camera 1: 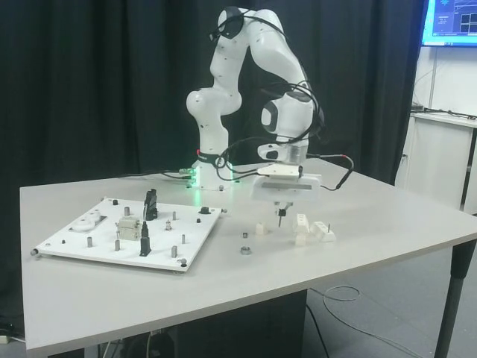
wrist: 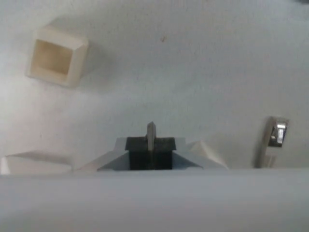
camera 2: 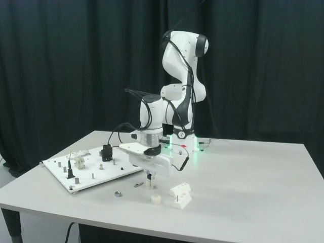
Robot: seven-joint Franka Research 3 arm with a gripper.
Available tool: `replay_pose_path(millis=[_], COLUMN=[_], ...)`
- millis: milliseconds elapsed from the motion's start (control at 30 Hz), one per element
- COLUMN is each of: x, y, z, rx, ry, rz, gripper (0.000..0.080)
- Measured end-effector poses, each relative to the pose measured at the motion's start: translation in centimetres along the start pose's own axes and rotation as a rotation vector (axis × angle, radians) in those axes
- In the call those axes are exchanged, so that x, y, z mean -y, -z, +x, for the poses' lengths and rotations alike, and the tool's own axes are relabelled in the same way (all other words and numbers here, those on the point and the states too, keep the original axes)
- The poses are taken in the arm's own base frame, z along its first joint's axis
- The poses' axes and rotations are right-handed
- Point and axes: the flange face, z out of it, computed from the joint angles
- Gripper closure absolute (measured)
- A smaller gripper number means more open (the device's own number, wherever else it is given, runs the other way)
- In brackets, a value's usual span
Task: Place square peg 1.
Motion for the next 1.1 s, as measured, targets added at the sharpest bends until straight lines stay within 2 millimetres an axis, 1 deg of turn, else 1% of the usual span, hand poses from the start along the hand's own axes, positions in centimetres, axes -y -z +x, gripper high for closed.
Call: replay_pose_path(millis=[233,600,800,1000,1033,1067,1100], x=[-0.7,-0.9,-0.9,-0.8,-0.8,-0.8,-0.7], y=[-1.2,-2.4,-2.6,-2.4,-2.3,-2.2,-2.2], z=[-0.2,-0.4,-0.4,0.0,0.1,0.2,0.3], rx=[-0.008,-0.004,-0.003,-0.007,-0.008,-0.009,-0.010], ry=[0.021,0.025,0.040,0.042,0.041,0.041,0.040], rz=[0.034,0.058,0.054,0.060,0.062,0.063,0.065], gripper=[0.0781,0.0781,0.0781,0.0781,0.0521,0.0222,0.0222])
